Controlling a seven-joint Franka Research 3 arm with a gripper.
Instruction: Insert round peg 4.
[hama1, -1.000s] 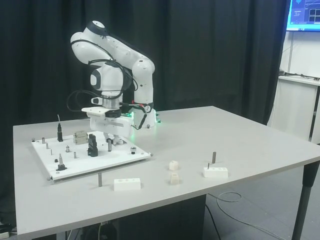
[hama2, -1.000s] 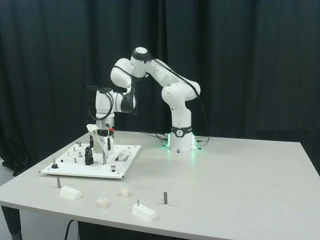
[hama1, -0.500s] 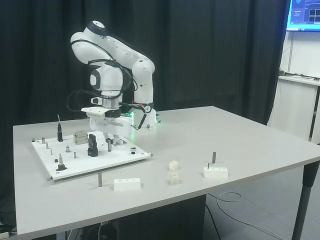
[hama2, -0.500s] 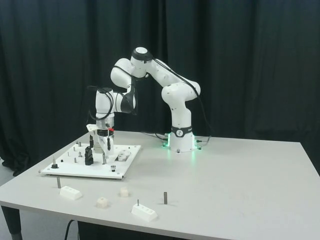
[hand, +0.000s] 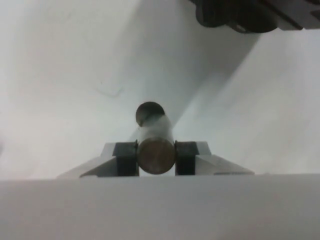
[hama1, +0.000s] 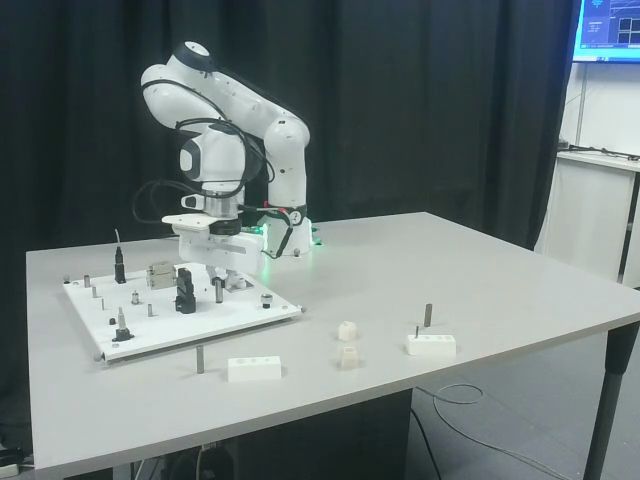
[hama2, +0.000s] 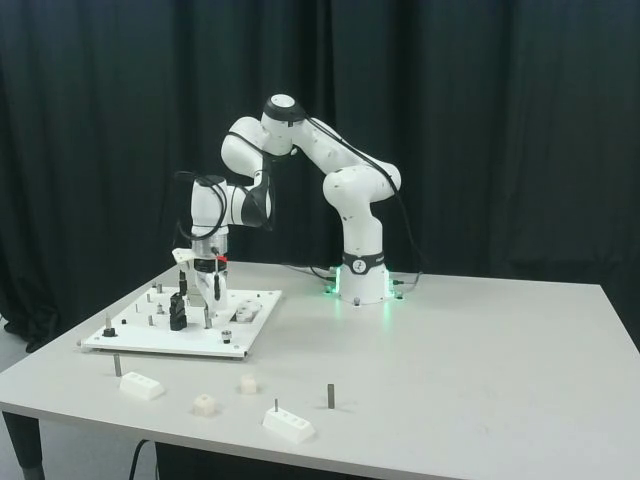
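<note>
Here, near to far.
Front of desk: a white block with holes lies on the grey desk, a short grey pin upright just beside it; two small white cubes sit near a second white block that carries a thin pin, with another grey pin upright just behind it.
Board: a flat white square board lies on the desk, dotted with small upright posts and a black fixture.
Peg: the grey round metal peg stands upright over the board, its lower end at a round dark hole; whether it has entered the hole is hard to tell from the wrist view.
Hand: the hand is clenched on the peg, one black pad pressed against each side.
Arm: the white arm bends down over the board from its base at the far side of the desk.
Behind: a black curtain.
</note>
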